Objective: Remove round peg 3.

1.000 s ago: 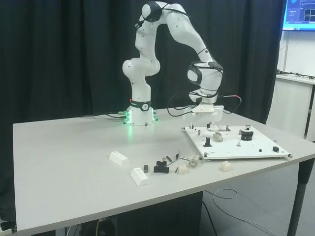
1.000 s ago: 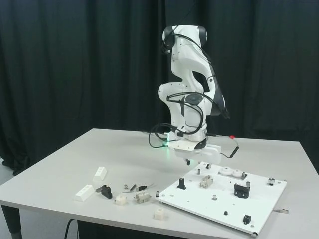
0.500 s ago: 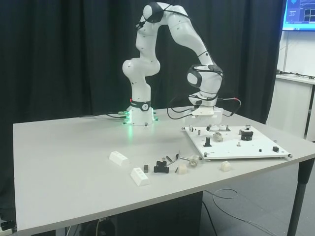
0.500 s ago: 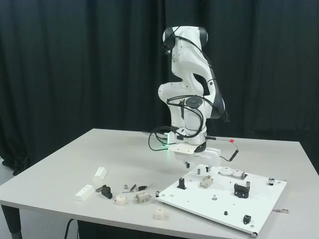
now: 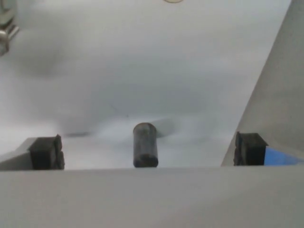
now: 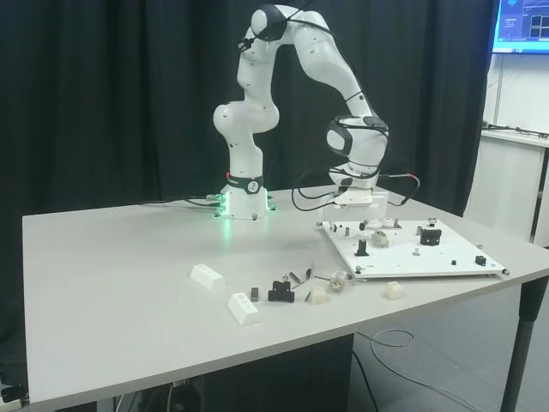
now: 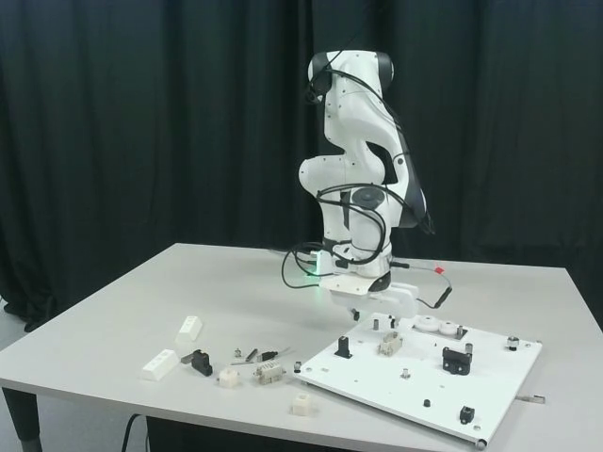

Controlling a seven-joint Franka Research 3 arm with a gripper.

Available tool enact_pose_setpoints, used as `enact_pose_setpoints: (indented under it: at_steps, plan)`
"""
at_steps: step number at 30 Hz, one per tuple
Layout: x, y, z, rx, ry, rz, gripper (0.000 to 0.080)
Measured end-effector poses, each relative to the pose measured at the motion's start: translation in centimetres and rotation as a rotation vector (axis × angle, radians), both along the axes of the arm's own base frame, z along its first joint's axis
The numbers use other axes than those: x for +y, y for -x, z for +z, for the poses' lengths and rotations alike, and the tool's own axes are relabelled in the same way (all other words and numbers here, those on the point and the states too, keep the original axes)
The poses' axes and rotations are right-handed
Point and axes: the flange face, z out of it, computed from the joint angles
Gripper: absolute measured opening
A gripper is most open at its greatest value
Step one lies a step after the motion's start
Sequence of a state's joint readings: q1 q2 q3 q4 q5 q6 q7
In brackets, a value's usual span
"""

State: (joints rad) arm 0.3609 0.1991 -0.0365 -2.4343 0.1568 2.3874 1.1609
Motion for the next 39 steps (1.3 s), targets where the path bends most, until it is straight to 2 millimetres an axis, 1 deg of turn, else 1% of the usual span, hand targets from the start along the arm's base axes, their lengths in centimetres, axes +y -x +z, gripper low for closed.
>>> enact_pose_setpoints:
  at_steps: [30,31,37,38,39]
  plan:
    - [0.2,0.3,-1.3,0.009,0.005,0.007,0.0800]
    - [0.2,0.3,-1.3,0.009,0.005,0.009,0.0678]
    - [0.0,0.3,-1.4,0.009,0.004,0.012,0.0678]
    - [0.0,0.2,-1.4,0.009,0.004,0.012,0.0462]
    - [-0.1,0.2,-1.4,0.009,0.004,0.011,0.0462]
